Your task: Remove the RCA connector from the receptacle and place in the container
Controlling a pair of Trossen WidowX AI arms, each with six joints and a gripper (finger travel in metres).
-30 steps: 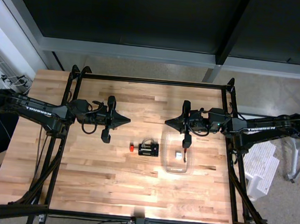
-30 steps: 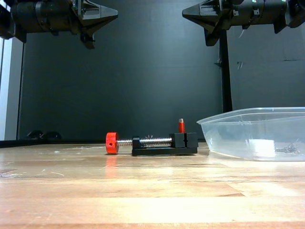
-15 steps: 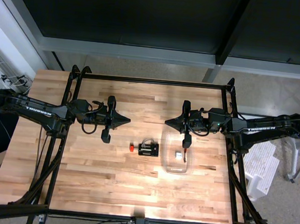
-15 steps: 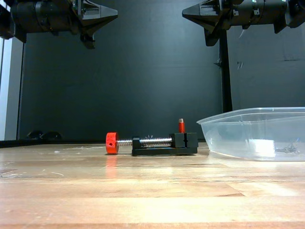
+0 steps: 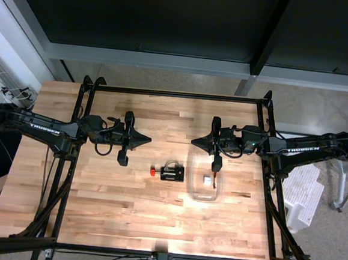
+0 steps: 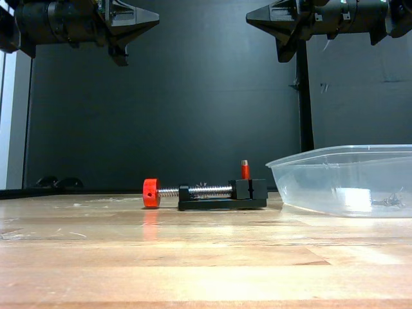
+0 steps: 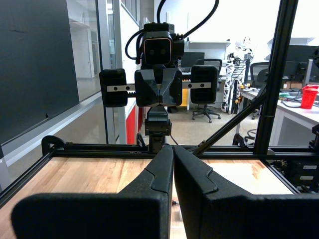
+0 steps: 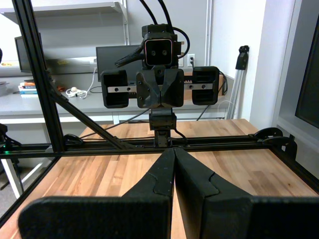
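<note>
Left claw (image 5: 149, 140) and right claw (image 5: 193, 142) sit parked high over the worktop (image 5: 108, 203), both closed on nothing; RCA connector (image 5: 216, 181) seemingly lies in the container (image 5: 194, 195), so we need only confirm the receptacle (image 5: 172, 174) is vacated.

The left arm (image 5: 35, 125) and right arm (image 5: 308, 146) were matte black with looped cables and white lettering, the left gripper (image 5: 148, 140) and right gripper (image 5: 193, 142), high over the table (image 5: 125, 213), each tapering to a closed wedge
</note>
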